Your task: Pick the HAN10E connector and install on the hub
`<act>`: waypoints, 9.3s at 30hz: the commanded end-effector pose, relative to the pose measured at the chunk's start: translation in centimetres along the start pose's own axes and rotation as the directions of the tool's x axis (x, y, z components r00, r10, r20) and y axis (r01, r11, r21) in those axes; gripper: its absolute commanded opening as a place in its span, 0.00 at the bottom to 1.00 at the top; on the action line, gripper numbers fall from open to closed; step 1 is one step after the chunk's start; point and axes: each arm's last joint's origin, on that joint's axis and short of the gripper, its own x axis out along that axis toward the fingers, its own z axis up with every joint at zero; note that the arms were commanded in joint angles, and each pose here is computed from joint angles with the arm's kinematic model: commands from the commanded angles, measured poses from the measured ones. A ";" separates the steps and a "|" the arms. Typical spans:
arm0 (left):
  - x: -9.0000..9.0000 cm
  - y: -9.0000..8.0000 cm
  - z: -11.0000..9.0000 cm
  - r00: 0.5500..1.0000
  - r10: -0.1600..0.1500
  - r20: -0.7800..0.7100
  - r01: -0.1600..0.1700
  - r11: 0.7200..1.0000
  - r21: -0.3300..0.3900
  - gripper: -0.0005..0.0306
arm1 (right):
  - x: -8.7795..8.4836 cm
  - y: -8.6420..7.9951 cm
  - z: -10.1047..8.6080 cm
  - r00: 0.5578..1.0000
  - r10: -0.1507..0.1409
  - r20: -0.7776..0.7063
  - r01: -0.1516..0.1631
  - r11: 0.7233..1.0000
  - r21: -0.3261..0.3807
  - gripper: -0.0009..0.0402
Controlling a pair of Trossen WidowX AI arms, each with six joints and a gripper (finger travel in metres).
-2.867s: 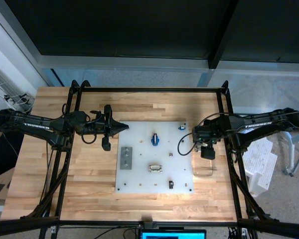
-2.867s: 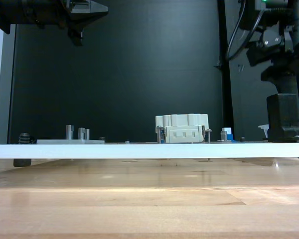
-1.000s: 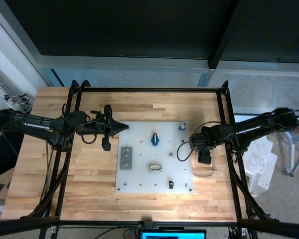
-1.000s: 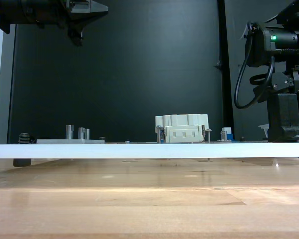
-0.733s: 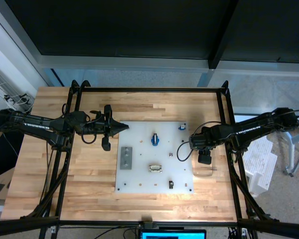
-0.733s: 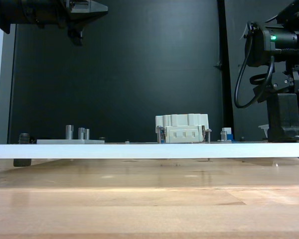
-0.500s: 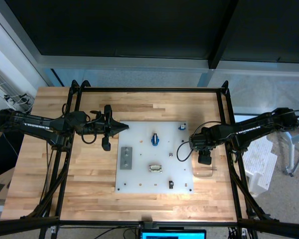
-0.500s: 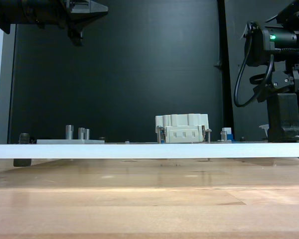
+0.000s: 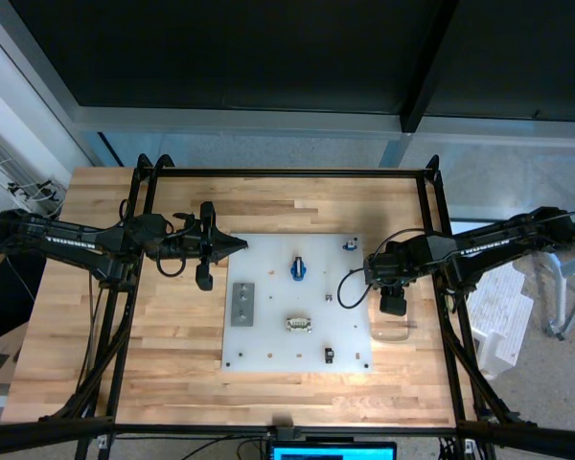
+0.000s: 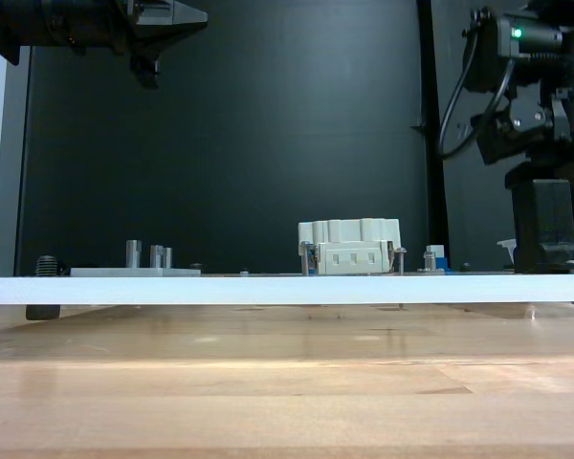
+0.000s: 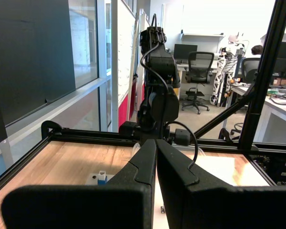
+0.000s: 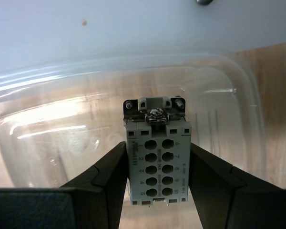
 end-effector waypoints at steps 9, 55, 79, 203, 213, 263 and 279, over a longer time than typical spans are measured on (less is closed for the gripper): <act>0.0 0.0 0.0 1.000 0.000 0.000 0.000 1.000 0.000 0.02 | -2.8 1.2 0.9 0.999 0.019 0.038 -0.017 0.999 -0.052 0.04; 0.0 0.0 0.0 1.000 0.000 0.000 0.000 1.000 0.000 0.02 | -3.2 3.6 0.7 0.999 -0.016 0.052 0.023 0.991 -0.134 0.04; 0.0 0.0 0.0 1.000 0.000 0.000 0.000 1.000 0.000 0.02 | -3.4 5.8 4.9 0.999 -0.025 0.036 0.032 0.982 -0.187 0.04; 0.0 0.0 0.0 1.000 0.000 0.000 0.000 1.000 0.000 0.02 | 0.4 9.7 14.6 0.995 -0.089 0.038 0.056 0.848 0.526 0.64; 0.0 0.0 0.0 1.000 0.000 0.000 0.000 1.000 0.000 0.02 | 2.1 9.8 13.9 0.995 -0.100 -0.006 0.089 0.853 0.514 0.64; 0.0 0.0 0.0 1.000 0.000 0.000 0.000 1.000 0.000 0.02 | -6.1 7.5 12.4 0.980 0.114 0.162 -0.114 0.993 -0.008 0.24; 0.0 0.0 0.0 1.000 -0.001 0.003 0.001 1.000 0.000 0.02 | -10.5 3.4 15.4 0.954 0.100 0.284 -0.086 0.994 -0.062 0.25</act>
